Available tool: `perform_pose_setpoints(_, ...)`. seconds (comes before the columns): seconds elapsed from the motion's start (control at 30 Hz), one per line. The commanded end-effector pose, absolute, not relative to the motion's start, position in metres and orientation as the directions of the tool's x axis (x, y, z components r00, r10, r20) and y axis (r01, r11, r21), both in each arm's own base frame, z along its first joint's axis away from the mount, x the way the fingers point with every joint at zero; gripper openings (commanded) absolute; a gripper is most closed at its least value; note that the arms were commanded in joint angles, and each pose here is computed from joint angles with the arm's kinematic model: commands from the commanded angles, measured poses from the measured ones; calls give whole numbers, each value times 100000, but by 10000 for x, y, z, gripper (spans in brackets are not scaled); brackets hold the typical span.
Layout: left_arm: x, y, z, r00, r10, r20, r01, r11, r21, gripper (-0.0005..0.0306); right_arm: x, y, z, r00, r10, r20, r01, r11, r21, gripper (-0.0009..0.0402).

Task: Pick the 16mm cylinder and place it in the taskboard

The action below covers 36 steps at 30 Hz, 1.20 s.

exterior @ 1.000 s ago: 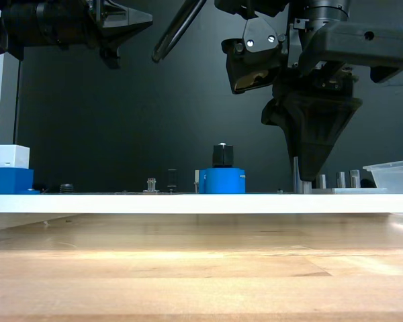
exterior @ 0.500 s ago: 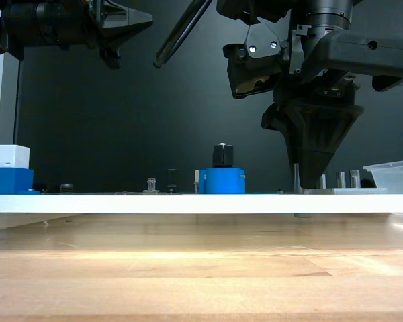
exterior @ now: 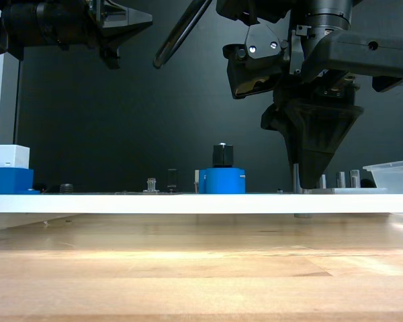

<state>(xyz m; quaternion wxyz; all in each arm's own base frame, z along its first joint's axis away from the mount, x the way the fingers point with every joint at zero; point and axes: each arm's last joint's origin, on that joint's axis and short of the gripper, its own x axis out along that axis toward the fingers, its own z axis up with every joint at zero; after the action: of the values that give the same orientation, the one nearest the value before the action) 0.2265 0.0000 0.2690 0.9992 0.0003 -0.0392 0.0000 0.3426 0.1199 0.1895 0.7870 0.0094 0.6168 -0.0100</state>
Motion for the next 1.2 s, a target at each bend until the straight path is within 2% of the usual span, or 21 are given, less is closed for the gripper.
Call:
perform_pose_setpoints(0.03, 2265, 0, 2690, 99693, 0, 7831, -7, 100000, 94, 0, 3427, 1199, 1899, 24004, -63, -97076, 2286, 99973, 500, 28)
perform_pose_setpoints(0.3, 2265, 0, 2690, 99693, 0, 7831, -7, 100000, 94, 0, 3426, 1197, 1906, 24203, -82, -97027, 2414, 99970, 518, 122)
perform_pose_setpoints(0.47, 2265, 0, 2690, 99693, 38, 7831, -46, 100000, 94, 0, 3426, 1197, 1906, 24215, -118, -97024, 2386, 99970, 474, 157)
perform_pose_setpoints(0.93, 2265, 0, 2690, 99693, 0, 7831, -7, 100000, 94, 0, 3418, 1194, 1925, 24401, -92, -96977, 2357, 99971, 498, 165)
perform_pose_setpoints(1.2, 2265, 0, 2690, 99693, 0, 7831, -7, 100000, 94, 0, 3372, 1177, 2014, 24835, -341, -96866, 2406, 99971, 265, 165)
